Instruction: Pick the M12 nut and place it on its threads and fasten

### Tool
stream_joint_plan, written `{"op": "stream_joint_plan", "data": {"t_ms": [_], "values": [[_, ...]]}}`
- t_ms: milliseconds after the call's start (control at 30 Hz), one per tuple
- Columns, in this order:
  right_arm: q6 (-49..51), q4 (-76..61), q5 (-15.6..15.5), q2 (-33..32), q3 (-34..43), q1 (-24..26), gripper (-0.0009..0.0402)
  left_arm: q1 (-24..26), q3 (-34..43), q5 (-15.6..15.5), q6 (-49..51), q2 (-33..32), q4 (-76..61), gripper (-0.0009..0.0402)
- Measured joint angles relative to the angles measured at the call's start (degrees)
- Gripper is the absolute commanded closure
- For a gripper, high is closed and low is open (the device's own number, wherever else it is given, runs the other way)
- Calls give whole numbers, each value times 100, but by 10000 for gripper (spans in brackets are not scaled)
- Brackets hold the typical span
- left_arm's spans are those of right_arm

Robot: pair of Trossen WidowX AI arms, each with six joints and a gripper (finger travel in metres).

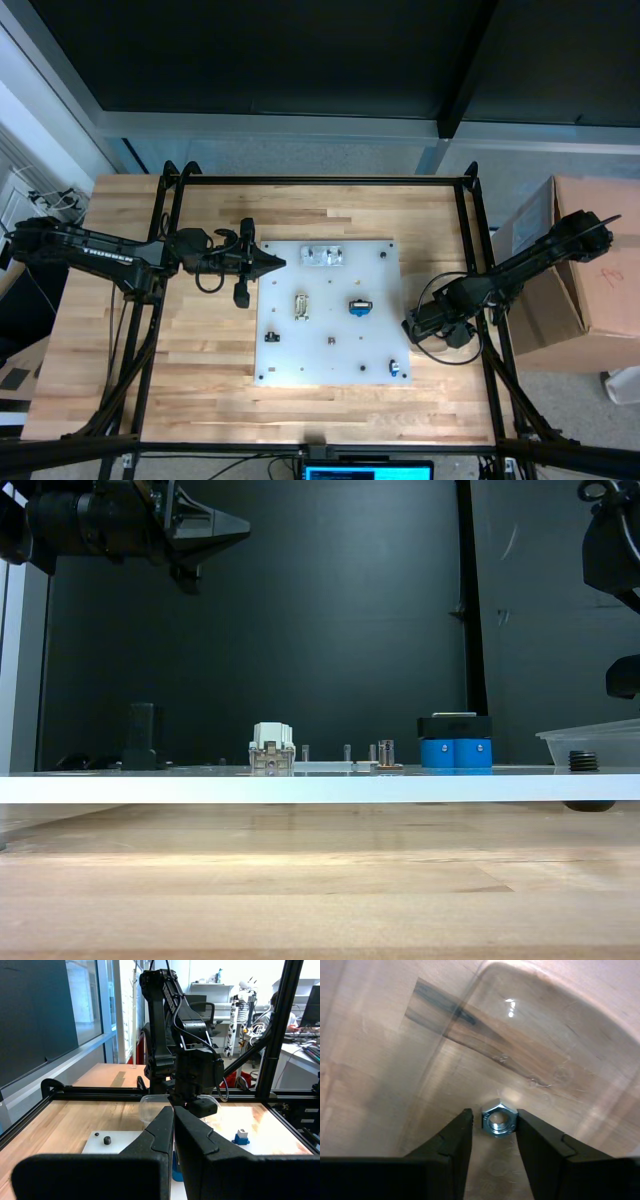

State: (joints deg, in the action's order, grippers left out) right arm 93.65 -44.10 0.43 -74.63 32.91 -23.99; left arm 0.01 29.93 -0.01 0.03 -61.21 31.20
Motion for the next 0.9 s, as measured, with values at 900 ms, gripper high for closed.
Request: {"op": "stream_joint_plan", "data": {"t_ms": [900], "values": [[-2020,-1690,-203,118,1626,0,373,0,2,0,2,0,0,393]]}}
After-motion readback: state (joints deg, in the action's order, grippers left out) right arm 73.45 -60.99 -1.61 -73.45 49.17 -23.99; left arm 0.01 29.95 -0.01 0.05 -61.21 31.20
